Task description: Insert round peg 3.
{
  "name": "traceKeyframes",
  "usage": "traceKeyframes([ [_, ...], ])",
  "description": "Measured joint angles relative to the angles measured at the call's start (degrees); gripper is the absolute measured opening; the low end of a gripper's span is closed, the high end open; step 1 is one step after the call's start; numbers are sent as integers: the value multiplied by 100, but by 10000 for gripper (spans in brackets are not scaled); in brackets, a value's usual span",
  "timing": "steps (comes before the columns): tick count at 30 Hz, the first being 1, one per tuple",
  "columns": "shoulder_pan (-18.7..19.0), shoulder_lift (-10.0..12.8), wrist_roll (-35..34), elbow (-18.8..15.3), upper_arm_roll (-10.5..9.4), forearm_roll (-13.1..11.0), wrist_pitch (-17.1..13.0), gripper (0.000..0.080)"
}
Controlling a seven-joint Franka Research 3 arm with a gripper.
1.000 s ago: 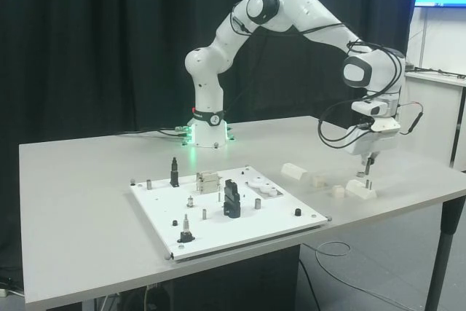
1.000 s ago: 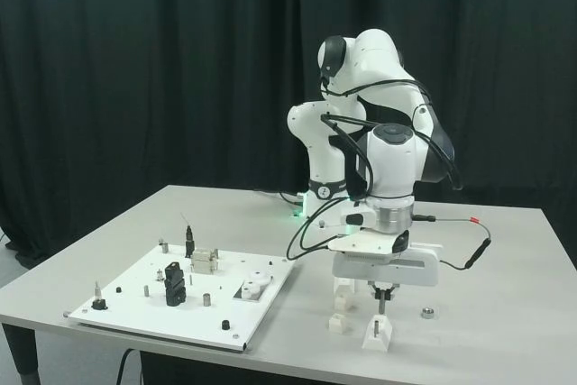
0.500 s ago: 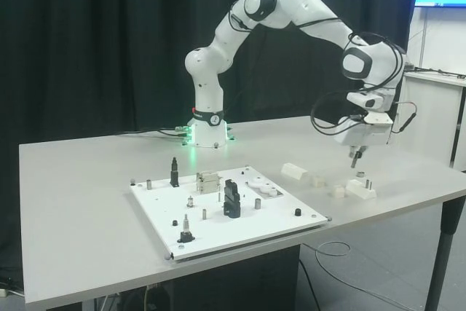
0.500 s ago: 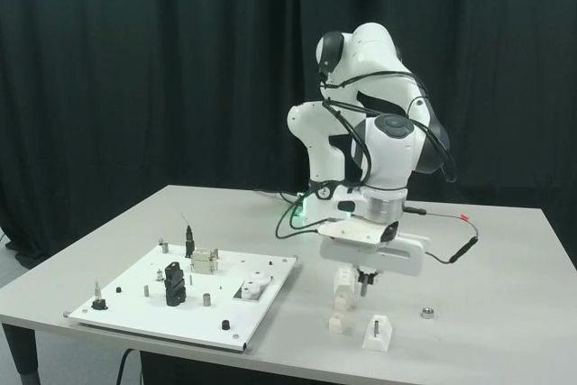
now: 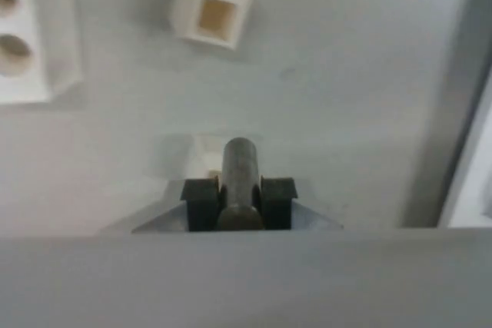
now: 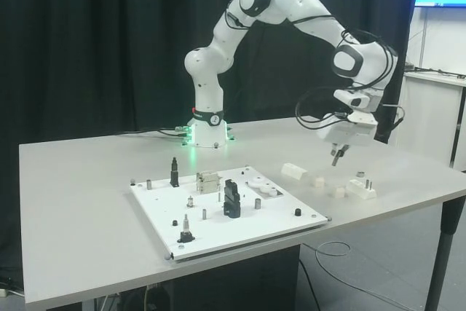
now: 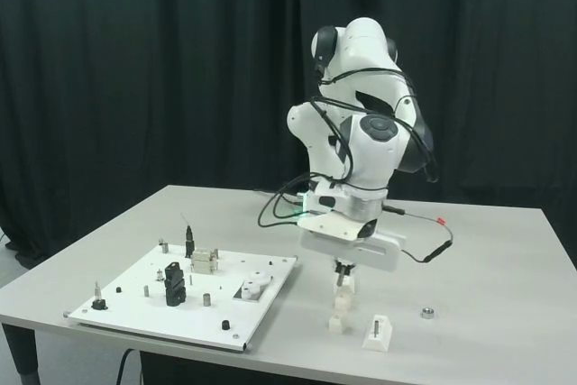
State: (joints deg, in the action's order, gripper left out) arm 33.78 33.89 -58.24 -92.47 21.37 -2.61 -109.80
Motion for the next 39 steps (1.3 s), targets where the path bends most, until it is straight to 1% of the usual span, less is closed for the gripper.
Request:
traceKeyframes([
  [5, -110, -123, 9, -265, -73, 286, -85, 111],
  [10, -324, -286, 10, -576, -280, 621, -222, 111],
  [14, -599, -439, 10, -838, -545, 911, -387, 111],
  [19, -1035, -644, 10, -1159, -958, 1202, -612, 111],
  [24, -1440, -831, 10, -1434, -1313, 1354, -837, 111],
  [27, -1608, -927, 10, -1564, -1454, 1417, -953, 111],
  [29, -1682, -985, 12, -1645, -1515, 1458, -1020, 110],
  [32, -1753, -1074, 55, -1757, -1570, 1511, -1044, 110],
  [39, -1776, -1312, 171, -2032, -1577, 1641, -1045, 110],
])
